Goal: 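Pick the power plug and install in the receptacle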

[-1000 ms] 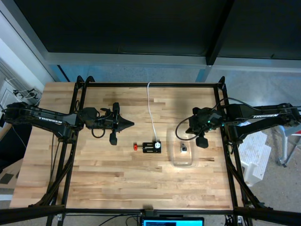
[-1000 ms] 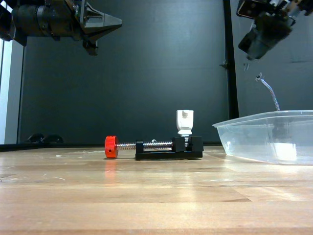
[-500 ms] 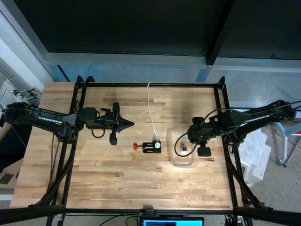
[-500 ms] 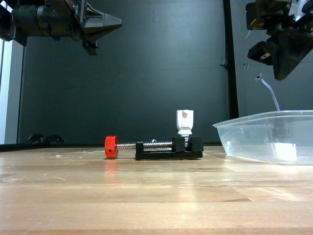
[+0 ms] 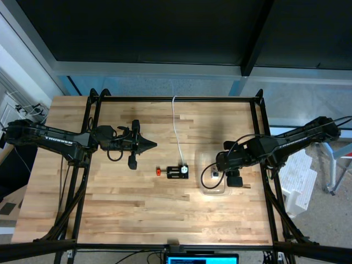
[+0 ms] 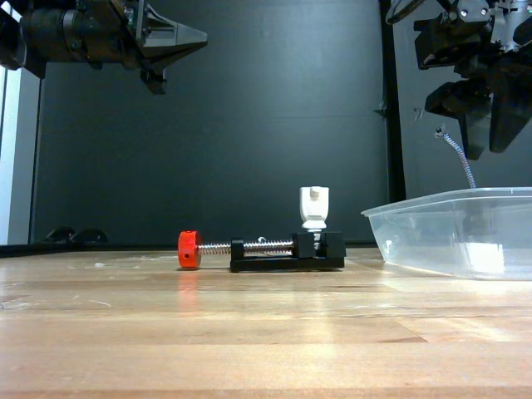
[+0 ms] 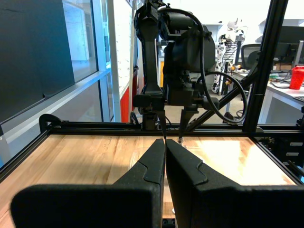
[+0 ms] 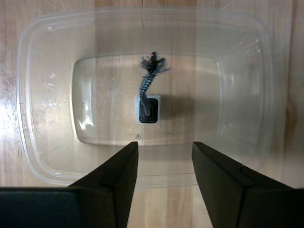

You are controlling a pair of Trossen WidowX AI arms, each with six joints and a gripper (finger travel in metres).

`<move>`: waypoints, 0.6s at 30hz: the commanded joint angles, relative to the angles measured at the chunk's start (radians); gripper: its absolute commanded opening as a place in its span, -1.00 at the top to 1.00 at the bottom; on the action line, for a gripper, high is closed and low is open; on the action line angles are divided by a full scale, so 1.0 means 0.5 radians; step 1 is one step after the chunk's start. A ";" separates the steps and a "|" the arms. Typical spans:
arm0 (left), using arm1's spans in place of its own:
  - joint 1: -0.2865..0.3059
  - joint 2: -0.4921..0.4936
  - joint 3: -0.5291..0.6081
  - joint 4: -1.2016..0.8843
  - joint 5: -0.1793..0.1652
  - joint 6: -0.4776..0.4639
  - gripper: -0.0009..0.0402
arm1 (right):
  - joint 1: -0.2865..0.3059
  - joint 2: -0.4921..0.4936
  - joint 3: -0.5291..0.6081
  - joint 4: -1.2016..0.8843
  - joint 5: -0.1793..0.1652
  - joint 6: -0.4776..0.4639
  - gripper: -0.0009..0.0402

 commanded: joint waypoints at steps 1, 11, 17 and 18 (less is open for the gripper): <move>0.000 0.001 0.000 0.001 0.001 0.000 0.96 | 0.016 0.056 -0.002 0.014 -0.002 0.043 0.07; 0.001 0.001 0.000 0.001 0.001 0.000 0.96 | 0.045 0.227 -0.003 0.135 0.001 0.097 -0.10; 0.000 0.001 0.000 0.001 0.001 0.000 0.96 | 0.048 0.327 -0.007 0.184 0.017 0.112 -0.16; 0.000 0.001 0.000 0.001 0.001 0.000 0.96 | 0.048 0.341 -0.013 0.199 0.020 0.111 -0.16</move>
